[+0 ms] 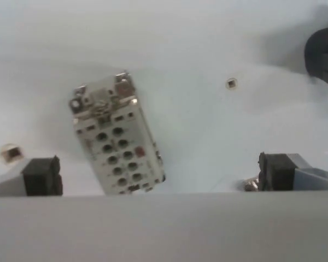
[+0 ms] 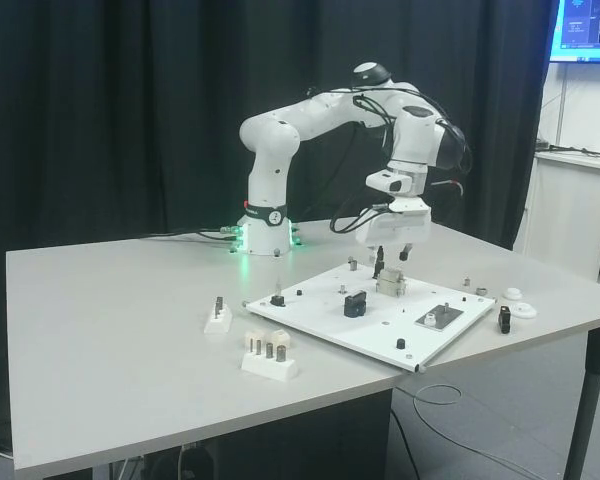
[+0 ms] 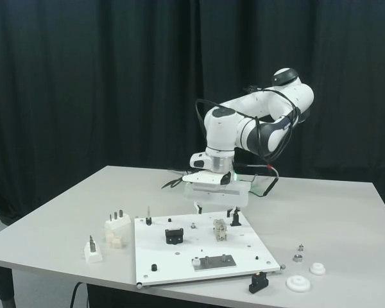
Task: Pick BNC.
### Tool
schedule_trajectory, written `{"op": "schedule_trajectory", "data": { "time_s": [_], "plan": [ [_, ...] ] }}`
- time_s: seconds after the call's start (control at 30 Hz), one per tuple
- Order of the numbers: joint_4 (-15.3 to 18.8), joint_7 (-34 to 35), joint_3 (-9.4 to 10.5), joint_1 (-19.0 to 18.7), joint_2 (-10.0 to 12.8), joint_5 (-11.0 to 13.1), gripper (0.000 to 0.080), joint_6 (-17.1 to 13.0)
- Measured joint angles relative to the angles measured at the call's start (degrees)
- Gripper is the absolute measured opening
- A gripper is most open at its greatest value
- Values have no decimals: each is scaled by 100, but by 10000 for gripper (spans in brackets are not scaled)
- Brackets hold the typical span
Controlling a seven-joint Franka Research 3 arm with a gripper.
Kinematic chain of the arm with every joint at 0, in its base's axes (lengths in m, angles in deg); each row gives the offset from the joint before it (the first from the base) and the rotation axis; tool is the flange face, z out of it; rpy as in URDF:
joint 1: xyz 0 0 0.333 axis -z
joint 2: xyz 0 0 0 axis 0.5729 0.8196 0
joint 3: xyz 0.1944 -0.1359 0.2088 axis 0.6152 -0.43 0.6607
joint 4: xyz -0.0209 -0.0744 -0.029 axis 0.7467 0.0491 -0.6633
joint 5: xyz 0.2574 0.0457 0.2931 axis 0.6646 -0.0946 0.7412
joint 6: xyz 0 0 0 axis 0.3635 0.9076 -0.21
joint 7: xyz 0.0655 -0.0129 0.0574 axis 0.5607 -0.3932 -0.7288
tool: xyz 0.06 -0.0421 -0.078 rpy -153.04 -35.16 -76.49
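Above the white board [image 2: 310,322] your gripper [image 3: 215,212] hangs with its fingers pointing down, spread wide and holding nothing. Between the two black fingertips [image 1: 42,176], the wrist view gives you a multi-pin connector [image 1: 117,140] lying on the board, clear of both pads. You can see the same connector [image 3: 219,231] just beneath the gripper from the second room camera, with a black block [image 3: 174,236] beside it and a grey plate [image 3: 212,261] nearer the board's front edge. Which part is the BNC you cannot tell from these views; the small upright pieces on the board are too small to identify. Off the board, white fixtures [image 2: 269,352] with pins stand on the grey table [image 2: 100,320].
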Motion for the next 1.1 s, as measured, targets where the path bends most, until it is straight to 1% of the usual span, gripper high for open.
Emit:
{"op": "schedule_trajectory", "data": {
  "time_s": [0.23,0.47,0.7,1.1],
  "plan": [
    [-86,88,-204,-79,0,-15,800,244],
    [-100,147,-346,-165,0,-44,800,321],
    [-100,179,-406,-219,0,-71,800,326],
    [-107,226,-418,-245,0,-78,800,326]
  ]
}}
